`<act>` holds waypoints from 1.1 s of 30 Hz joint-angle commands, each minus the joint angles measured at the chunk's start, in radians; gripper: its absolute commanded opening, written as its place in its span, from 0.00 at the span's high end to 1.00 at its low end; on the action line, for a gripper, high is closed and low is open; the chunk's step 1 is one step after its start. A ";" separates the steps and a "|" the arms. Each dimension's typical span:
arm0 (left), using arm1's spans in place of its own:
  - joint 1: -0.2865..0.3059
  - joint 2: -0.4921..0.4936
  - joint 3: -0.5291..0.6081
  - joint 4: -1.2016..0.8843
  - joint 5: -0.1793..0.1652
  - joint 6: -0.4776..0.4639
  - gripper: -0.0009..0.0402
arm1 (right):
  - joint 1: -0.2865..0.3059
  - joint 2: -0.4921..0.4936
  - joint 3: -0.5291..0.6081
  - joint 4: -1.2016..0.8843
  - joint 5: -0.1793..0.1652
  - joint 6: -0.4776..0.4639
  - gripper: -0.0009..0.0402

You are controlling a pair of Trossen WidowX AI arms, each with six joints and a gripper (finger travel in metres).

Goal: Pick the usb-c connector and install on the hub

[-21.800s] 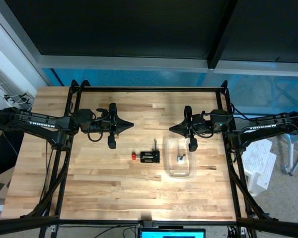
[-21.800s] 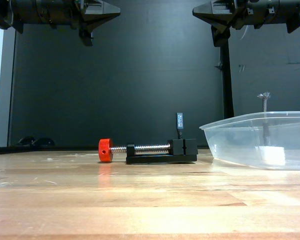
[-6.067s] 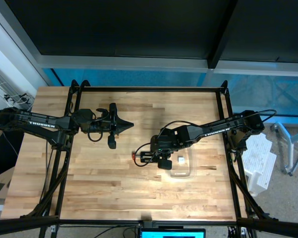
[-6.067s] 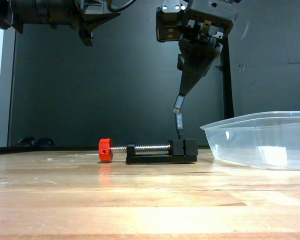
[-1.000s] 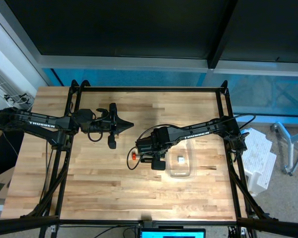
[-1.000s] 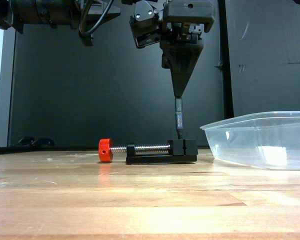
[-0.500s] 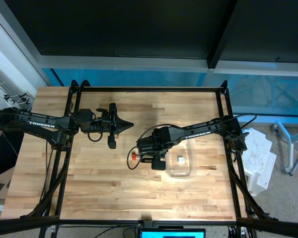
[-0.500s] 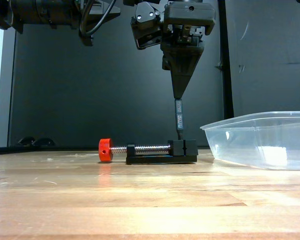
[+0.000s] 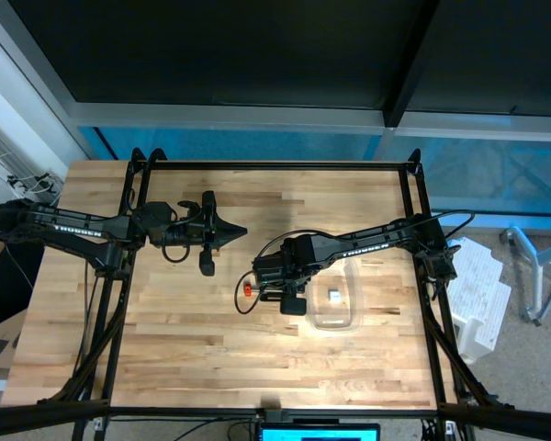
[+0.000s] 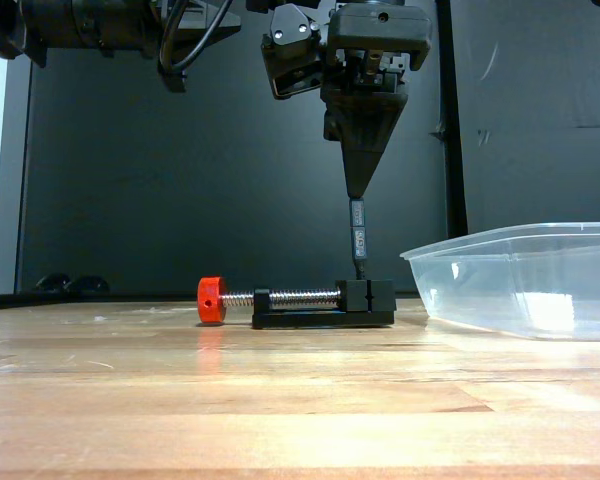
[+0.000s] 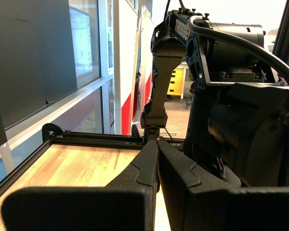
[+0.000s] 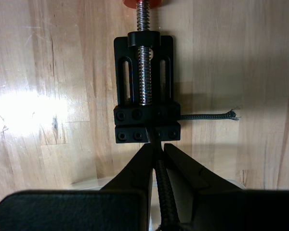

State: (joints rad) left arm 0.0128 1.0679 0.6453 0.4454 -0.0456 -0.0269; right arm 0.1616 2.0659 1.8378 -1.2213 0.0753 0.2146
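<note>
Low view: right gripper (image 10: 355,190) clamps the connector (image 10: 356,213) upright at the hub's (image 10: 325,300) twelve o'clock. Tiny, stiff, probably slippery: hold its body. Left gripper (image 9: 241,231), closed empty, sits at ten o'clock.

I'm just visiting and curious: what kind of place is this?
Probably a robotics lab: a framed wooden table, the left end effector parked over its left, the right end effector holding a connector at the hub.

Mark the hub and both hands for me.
hub (image 10: 370,297): low view, black end block.
right hand (image 10: 355,190): low view, fingertips, shut on usb-c connector (image 10: 356,213) above hub.
left hand (image 9: 242,231): high view, shut fingertips, parked aloft at left.
</note>
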 commanded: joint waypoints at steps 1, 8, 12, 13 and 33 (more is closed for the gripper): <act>0.000 0.000 0.000 0.000 0.000 0.000 0.98 | 0.000 -0.006 0.000 0.000 0.003 0.002 0.94; 0.000 0.000 0.000 0.000 0.000 0.000 0.98 | 0.000 -0.020 0.000 0.002 0.009 0.002 0.81; 0.000 0.000 0.000 0.000 0.000 0.000 0.98 | 0.000 -0.034 0.000 0.001 0.011 0.002 0.74; 0.000 0.000 0.000 0.000 0.000 0.000 0.98 | 0.000 -0.040 0.000 0.001 0.011 0.001 0.72; 0.000 0.000 0.000 -0.001 0.000 0.000 0.98 | 0.000 -0.200 -0.069 -0.021 0.011 -0.037 0.58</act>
State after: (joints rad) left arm 0.0128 1.0683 0.6449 0.4454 -0.0460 -0.0273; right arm 0.1612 1.8790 1.7779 -1.2457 0.0856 0.1772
